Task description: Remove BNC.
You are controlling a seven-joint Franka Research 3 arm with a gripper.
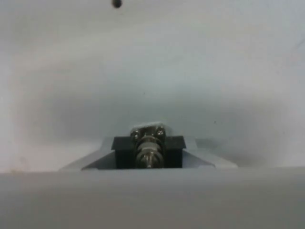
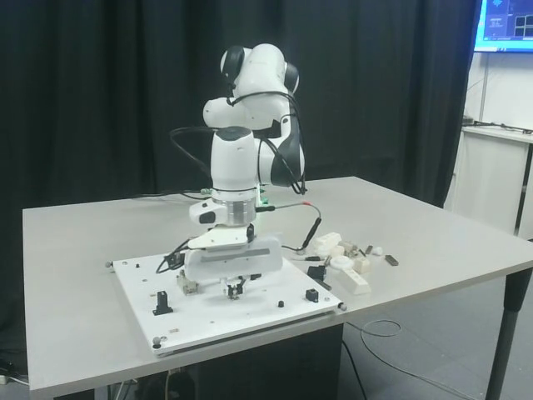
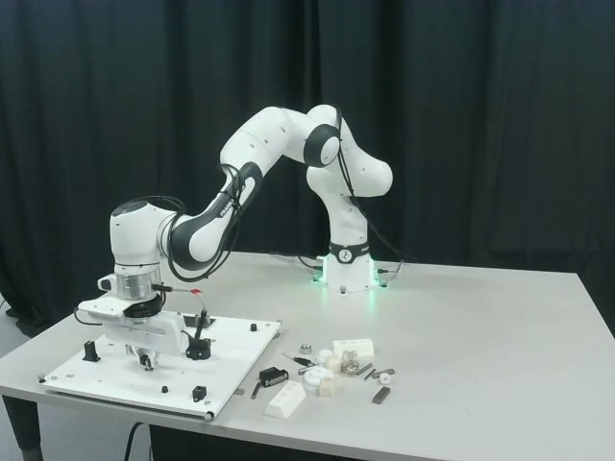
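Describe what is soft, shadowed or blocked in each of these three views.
Wrist view: the BNC connector is soft, a pale out-of-focus band blocks everything below it. First room view: evenly lit, the gripper casts a faint shadow on the white board. Second room view: green light glows at the arm's base.

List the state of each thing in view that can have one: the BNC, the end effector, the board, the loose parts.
BNC connector: seated in its black mount on the board, not yet removed.
End effector: low over the board at the connector; finger state hidden.
White board: flat on the grey table, small black fixtures upright on it.
Loose white and black parts: lying on the table beside the board, untouched.
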